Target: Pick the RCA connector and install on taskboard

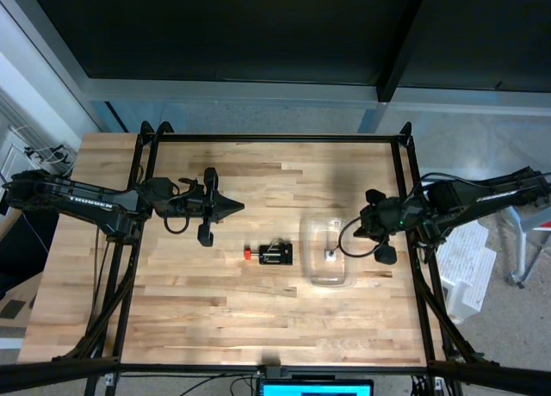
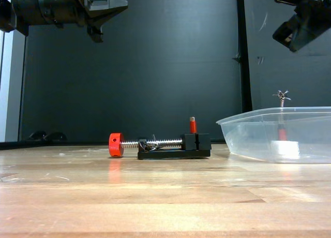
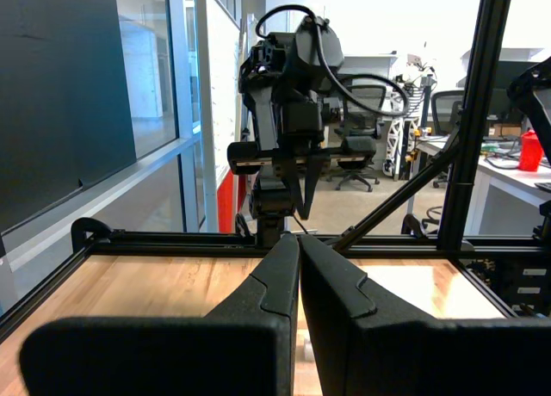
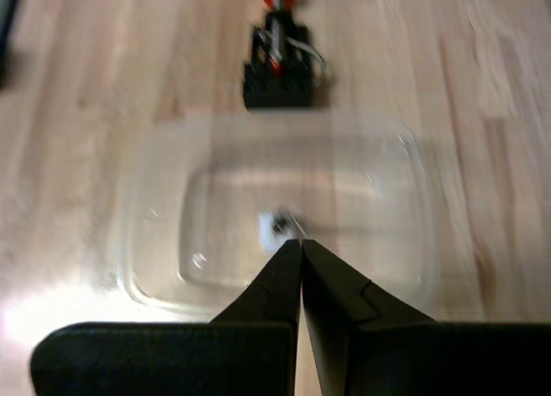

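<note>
Table from above: the pale wooden table [image 1: 172, 293] carries the small black rectangular taskboard [image 1: 277, 255] near its middle, with the red knob [image 1: 247, 254] at the board's left end. Just right of it sits a clear plastic rectangular tray [image 1: 310, 271]. The tiny grey-white RCA connector [image 1: 331, 256] lies inside the tray.
Arms from above: the left gripper [image 1: 239, 207] hangs to the far left of the taskboard, well apart from it. The right gripper [image 1: 362, 225] is above the tray's right side.
Low view: the taskboard [image 2: 173, 146] rests flat on the table. The RCA connector [image 2: 285, 147] shows through the tray [image 2: 243, 137] wall. The left gripper [image 2: 123, 6] and right gripper [image 2: 290, 37] both hang high above the table.
Left wrist view: the left gripper [image 3: 299, 238] has its jaws pressed together, holding nothing.
Right wrist view: the right gripper [image 4: 301, 243] has its jaws clenched and empty, aimed down at the RCA connector [image 4: 277, 226] in the tray [image 4: 155, 241]. The taskboard [image 4: 277, 77] lies beyond.
Step in hand: this looks like the approach to the pick; the connector is not yet grasped.
Next move: the right jaws must part, come down inside the tray walls and straddle the small piece squarely.
</note>
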Motion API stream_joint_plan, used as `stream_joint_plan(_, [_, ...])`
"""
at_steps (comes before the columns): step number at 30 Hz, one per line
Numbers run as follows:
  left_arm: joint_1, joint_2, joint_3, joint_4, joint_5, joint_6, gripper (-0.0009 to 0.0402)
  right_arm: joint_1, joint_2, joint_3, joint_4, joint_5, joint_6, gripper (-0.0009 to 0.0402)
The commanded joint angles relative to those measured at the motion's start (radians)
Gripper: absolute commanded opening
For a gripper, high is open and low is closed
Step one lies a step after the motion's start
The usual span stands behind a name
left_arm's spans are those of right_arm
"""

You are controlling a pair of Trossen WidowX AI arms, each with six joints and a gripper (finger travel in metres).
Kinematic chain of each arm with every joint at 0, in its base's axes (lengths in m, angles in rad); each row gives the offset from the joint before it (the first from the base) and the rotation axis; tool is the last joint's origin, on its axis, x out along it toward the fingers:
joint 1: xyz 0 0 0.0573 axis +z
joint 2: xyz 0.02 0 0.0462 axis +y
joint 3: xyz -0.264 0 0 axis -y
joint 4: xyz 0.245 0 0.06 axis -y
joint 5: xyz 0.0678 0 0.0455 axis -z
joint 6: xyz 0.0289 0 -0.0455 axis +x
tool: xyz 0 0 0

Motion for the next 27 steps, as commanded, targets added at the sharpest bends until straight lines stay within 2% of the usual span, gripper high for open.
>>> stream_joint_plan(1, [0.0,0.0,0.0,0.0,0.0,0.0,0.0,0.023,0.001,-0.002,-0.038,0.02,0.022,0.0])
stream_joint_plan(11, [0.0,0.0,0.0,0.0,0.0,0.0,0.0,0.039,0.011,-0.008,-0.039,0.018,0.047,0.0])
stream_joint_plan(18, [0.0,0.0,0.0,0.0,0.0,0.0,0.0,0.046,0.068,-0.028,-0.034,0.019,0.081,0.0002])
stream_joint_plan(27, [0.0,0.0,0.0,0.001,0.0,0.0,0.0,0.048,0.15,-0.044,0.016,0.031,0.101,0.0071])
